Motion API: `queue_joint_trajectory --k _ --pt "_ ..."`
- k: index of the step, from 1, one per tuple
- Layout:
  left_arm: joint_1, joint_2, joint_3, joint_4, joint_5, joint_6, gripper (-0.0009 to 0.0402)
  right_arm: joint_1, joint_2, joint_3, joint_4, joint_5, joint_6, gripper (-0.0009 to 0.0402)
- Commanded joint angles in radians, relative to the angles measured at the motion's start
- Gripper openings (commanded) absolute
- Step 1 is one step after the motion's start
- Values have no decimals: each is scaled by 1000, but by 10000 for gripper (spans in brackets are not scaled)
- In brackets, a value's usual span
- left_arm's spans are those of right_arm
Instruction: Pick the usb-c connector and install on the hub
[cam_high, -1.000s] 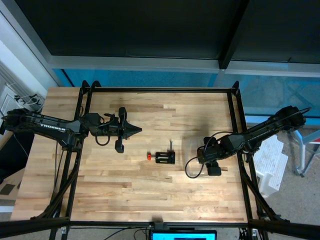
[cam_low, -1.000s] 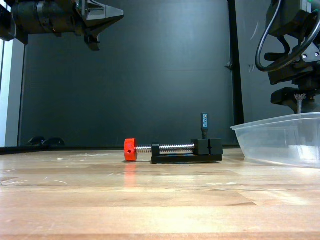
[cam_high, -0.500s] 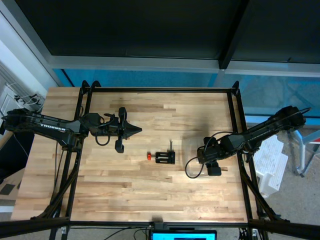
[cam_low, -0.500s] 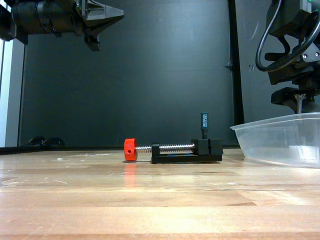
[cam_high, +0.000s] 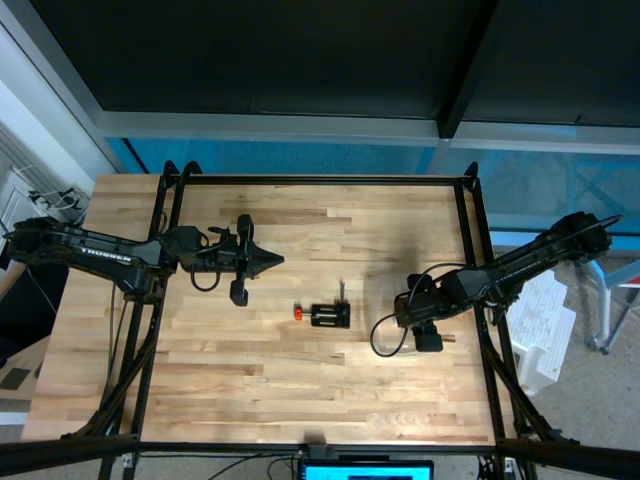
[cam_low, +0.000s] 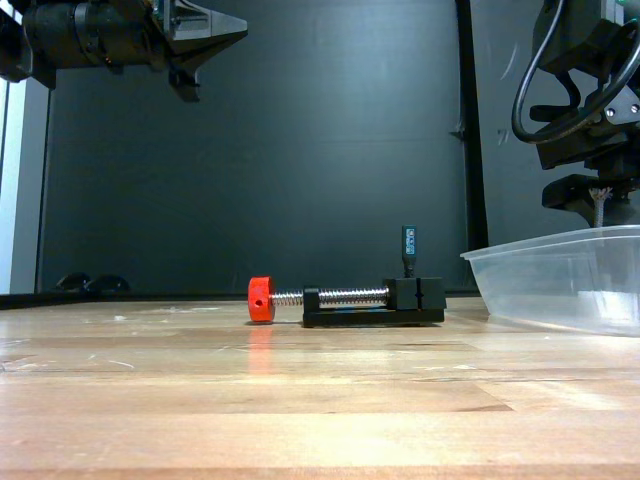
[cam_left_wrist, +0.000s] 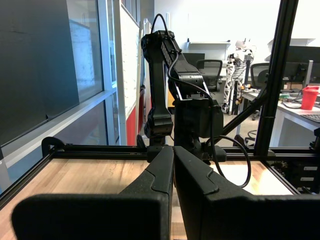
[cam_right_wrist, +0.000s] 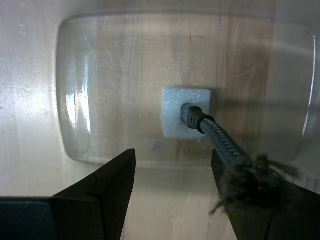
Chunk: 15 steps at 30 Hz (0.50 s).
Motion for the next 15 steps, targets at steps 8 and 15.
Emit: queue_joint_trajectory --k 8,15 --pt "0 0 0 0 0 0 0 0 0 3 -3 0 0 212" --pt "0 0 0 0 0 0 0 0 -19 53 -77 0 -1 212"
